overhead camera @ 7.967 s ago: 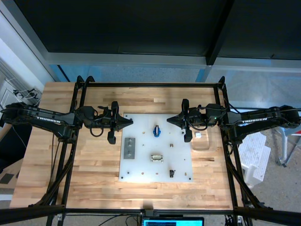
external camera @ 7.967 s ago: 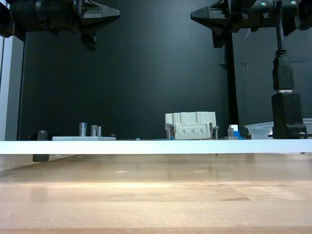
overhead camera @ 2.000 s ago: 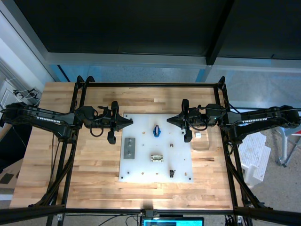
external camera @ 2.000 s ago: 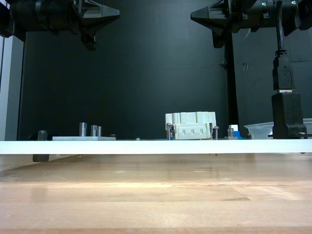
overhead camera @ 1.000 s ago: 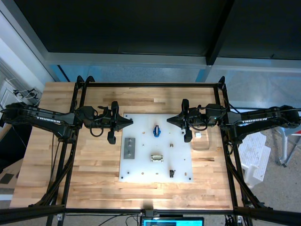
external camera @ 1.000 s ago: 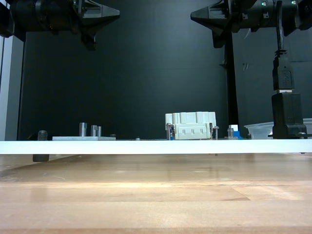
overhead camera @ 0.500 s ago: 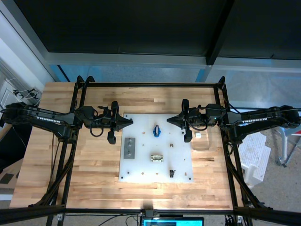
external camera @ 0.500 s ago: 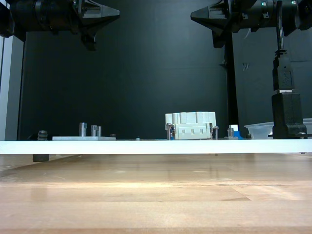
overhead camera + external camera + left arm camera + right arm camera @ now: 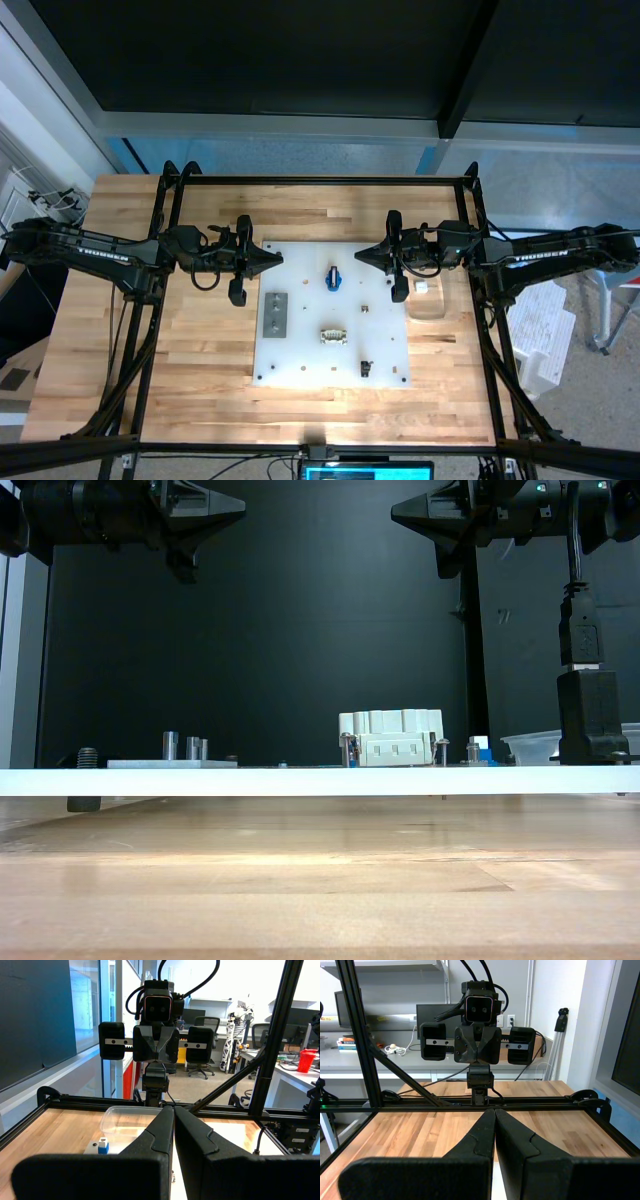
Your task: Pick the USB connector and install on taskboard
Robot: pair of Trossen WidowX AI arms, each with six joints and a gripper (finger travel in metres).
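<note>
- Between the two arms, on the wooden tabletop (image 9: 200, 380), we see the taskboard (image 9: 300, 350), a flat white square plate lying level.
- Close to the board's near right corner stands the USB connector (image 9: 582, 640), a black plug.
- We read its long axis as vertical. The plug end points down at the board and the cable end points up.
- Its lower end meets a wider black housing (image 9: 592, 720) that rests on the board. We cannot tell how deep the plug sits in it.
- A black cable (image 9: 574, 540) rises straight from the connector and leaves the low view.
- The left gripper (image 9: 277, 258) hangs high above the board's far left edge, pointing inward. In its wrist view the two fingers (image 9: 159, 1125) are pressed flat together with nothing between them.
- The right gripper (image 9: 358, 254) mirrors it above the board's far right part, facing the left one. Its fingers (image 9: 482, 1127) likewise meet along their length and hold nothing.
- Both grippers are well apart from the connector, which neither touches.
- We also mark a grey metal block (image 9: 274, 313) at the board's left, a blue part (image 9: 332, 278) toward its far side and a multi-pin socket (image 9: 333, 336) near its middle.
- A clear tray (image 9: 428, 303) lies on the tabletop just beside the board's right edge.
</note>
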